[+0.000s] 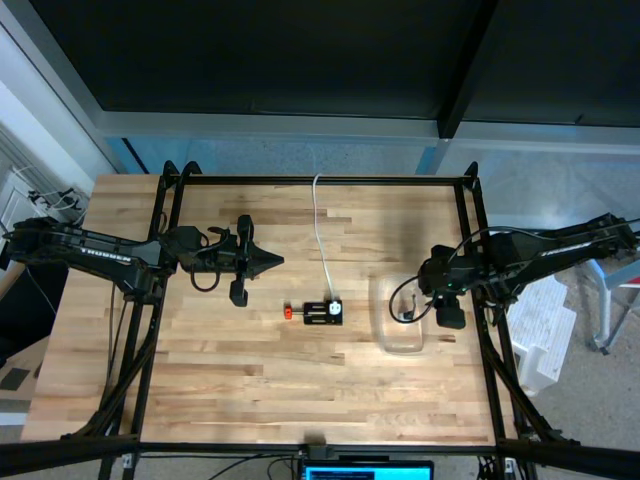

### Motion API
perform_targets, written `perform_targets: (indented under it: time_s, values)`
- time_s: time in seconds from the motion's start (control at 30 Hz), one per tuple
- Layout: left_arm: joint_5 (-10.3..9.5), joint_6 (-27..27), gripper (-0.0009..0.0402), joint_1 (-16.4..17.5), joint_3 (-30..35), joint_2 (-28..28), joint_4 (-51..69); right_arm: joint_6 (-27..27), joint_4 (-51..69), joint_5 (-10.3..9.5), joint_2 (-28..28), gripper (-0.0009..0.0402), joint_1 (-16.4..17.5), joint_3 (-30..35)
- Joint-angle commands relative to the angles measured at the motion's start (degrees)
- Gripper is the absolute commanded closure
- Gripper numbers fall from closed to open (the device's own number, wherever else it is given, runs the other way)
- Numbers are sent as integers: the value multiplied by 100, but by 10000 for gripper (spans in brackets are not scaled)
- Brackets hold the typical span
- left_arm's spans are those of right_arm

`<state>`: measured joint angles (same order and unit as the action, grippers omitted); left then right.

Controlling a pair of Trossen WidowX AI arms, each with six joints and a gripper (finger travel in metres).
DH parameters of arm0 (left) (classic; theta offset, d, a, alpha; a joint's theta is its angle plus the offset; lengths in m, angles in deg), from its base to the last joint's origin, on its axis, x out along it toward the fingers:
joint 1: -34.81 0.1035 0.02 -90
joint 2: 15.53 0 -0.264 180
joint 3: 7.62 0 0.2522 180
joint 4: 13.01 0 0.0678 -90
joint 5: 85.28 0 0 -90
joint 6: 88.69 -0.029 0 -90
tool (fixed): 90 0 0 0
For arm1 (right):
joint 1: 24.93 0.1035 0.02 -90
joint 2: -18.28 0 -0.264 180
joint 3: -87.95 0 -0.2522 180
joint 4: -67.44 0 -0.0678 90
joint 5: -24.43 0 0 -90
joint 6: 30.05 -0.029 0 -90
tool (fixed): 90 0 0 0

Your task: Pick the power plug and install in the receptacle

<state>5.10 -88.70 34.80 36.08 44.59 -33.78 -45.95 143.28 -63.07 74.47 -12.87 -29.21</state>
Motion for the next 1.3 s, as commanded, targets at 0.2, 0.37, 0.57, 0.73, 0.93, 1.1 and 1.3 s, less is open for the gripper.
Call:
perform_targets:
  time_s: [0.2,0.37,0.57,0.73,0.93,1.1,1.3]
  values:
    - [0,0,393,0,2,0,-2,-120,-595,-118,317,175,98,-450]
    - [0,2,393,2,2,0,0,-116,-887,-111,468,177,177,-612]
    - [0,0,393,0,2,-2,0,-31,-1108,-105,625,177,240,-697]
    - [0,0,393,0,2,0,0,-24,-1327,-103,699,177,260,-761]
    - [0,2,393,2,2,0,0,-61,-1635,-103,706,177,286,-1003]
    - [0,0,393,2,2,0,-2,-127,-1810,-101,791,177,306,-1078]
    - [0,0,393,0,2,0,0,-114,-1982,-57,986,177,326,-1082]
